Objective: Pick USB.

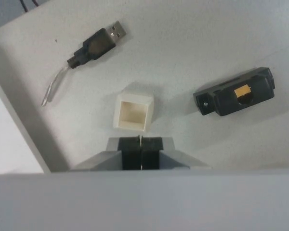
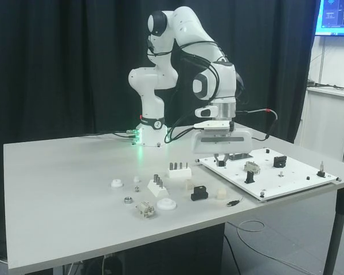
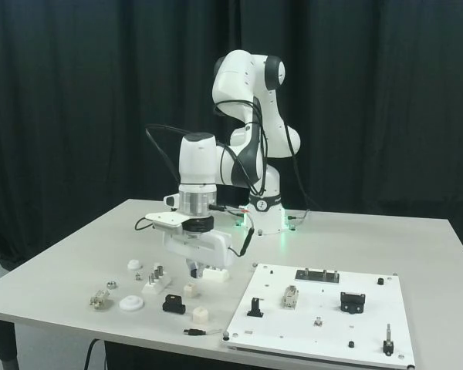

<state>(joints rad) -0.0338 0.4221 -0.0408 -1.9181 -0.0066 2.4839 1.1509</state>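
The USB plug (image 1: 98, 45) is black with a metal end and a thin short cable. It lies flat on the grey table. In the first room view the USB plug (image 2: 236, 201) sits near the table's front edge, beside the white board's corner; the second room view has the USB plug (image 3: 194, 332) at the front too. My gripper (image 1: 141, 142) is shut with nothing held, its two black pads touching. It hangs above the table, short of the plug, with a small white open cube (image 1: 133, 112) between them. The gripper (image 2: 221, 158) hovers by the board's near edge.
A black socket part (image 1: 236, 94) lies beside the white cube. The white board (image 2: 286, 179) carries several small fixtures and its edge (image 1: 12, 139) runs close to the plug. More small parts, including a white pin block (image 2: 178, 170) and a white ring (image 2: 116, 183), are scattered on the table.
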